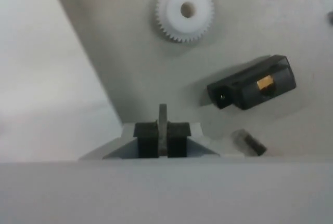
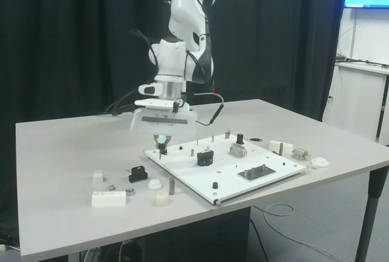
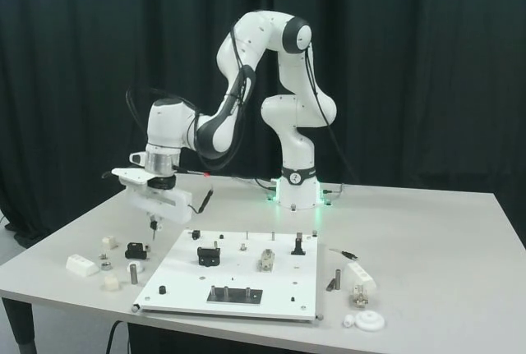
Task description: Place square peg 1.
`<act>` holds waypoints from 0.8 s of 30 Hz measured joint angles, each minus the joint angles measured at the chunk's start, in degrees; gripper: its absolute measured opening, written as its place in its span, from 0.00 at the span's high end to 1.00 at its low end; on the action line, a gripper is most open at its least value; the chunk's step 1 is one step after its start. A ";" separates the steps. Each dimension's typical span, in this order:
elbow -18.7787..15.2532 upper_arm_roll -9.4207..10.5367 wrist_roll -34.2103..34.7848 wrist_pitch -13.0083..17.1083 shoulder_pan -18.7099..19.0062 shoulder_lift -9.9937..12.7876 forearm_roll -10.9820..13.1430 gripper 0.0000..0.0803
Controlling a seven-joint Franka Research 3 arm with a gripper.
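My gripper (image 1: 162, 140) is shut on a thin grey square peg (image 1: 163, 114), which pokes out beyond the black fingers (image 1: 146, 136). In the first room view the gripper (image 2: 161, 146) hangs low at the left corner of the white board (image 2: 243, 180). In the second room view the gripper (image 3: 153, 224) is just off the board's (image 3: 238, 284) far left corner. The wrist view puts the peg over grey table, close beside the board's edge (image 1: 41, 68).
On the table under the gripper lie a white gear (image 1: 184, 11), a black connector block (image 1: 252, 83) and a small dark cylinder (image 1: 250, 142). A white block (image 2: 109, 198) lies nearer the table's front. The board carries pegs and fixtures, such as a black piece (image 2: 204, 158).
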 joint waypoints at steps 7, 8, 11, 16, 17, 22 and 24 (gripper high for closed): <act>0.61 0.02 -8.00 1.30 -0.58 2.82 7.28 0.96; 0.79 0.02 -8.90 1.32 -0.63 3.17 8.10 0.96; 1.41 0.02 -10.87 1.32 -0.76 4.12 10.14 0.96; 2.32 0.02 -12.70 1.30 -0.93 5.29 11.93 0.96; 2.44 0.02 -13.05 1.29 -0.96 5.44 12.05 0.96; 3.00 0.03 -13.54 1.16 -1.22 5.86 12.35 0.96; 3.26 0.03 -13.61 1.06 -1.37 5.99 12.36 0.96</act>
